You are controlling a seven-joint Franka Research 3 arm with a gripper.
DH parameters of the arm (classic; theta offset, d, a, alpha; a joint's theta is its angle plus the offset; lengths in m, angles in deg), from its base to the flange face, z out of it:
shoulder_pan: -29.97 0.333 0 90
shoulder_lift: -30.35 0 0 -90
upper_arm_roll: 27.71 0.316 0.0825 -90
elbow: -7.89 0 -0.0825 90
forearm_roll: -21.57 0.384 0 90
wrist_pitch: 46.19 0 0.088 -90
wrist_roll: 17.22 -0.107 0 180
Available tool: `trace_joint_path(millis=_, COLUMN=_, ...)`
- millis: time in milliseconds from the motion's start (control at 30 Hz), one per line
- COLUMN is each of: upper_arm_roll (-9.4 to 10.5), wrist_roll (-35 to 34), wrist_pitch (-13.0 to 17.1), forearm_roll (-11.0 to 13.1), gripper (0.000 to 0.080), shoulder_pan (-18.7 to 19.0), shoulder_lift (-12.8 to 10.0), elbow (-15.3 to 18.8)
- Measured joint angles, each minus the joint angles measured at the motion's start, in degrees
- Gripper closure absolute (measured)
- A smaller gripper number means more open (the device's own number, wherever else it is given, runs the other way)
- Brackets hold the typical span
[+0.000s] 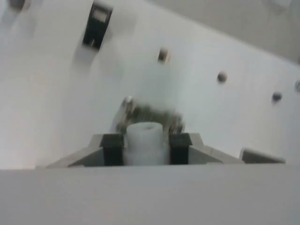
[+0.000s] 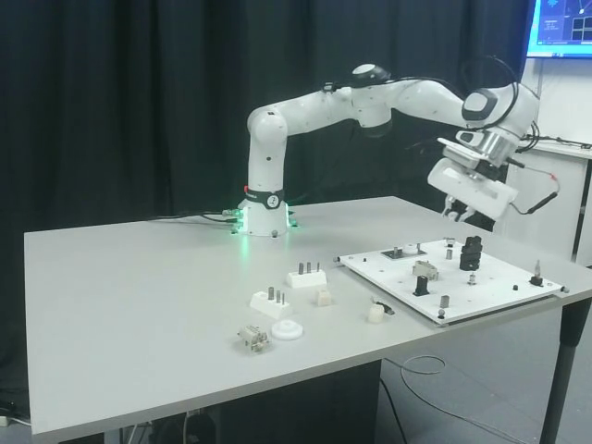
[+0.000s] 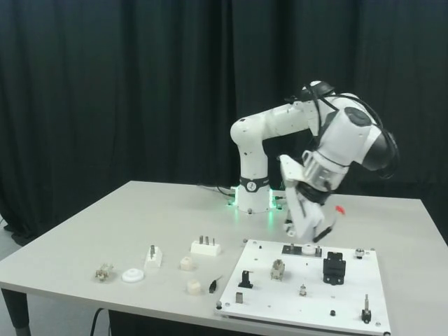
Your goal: Place small gear.
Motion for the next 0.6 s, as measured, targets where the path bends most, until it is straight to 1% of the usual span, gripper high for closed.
trace_joint_path(millis=200, upper_arm_roll=-0.24, wrist_roll=3.7, wrist_pitch=1.4, forearm_roll=-1.1, gripper=0.0604, shoulder_pan=-1.3, shoulder_lift=0.0, elbow=2.9)
trace_joint_path(millis=400, upper_arm_roll=-0.64, wrist_roll=7.3, wrist_pitch=3.1, forearm_roll=-1.5, gripper=0.0604, shoulder_pan=-2.2, shoulder_lift=-0.1, elbow=6.3)
trace_joint_path(millis=600, upper_arm_roll=-0.77, wrist_roll=9.9, wrist_pitch=5.5, forearm_roll=-2.4, gripper=0.0604, shoulder_pan=-2.4, shoulder_lift=-0.2, elbow=10.2)
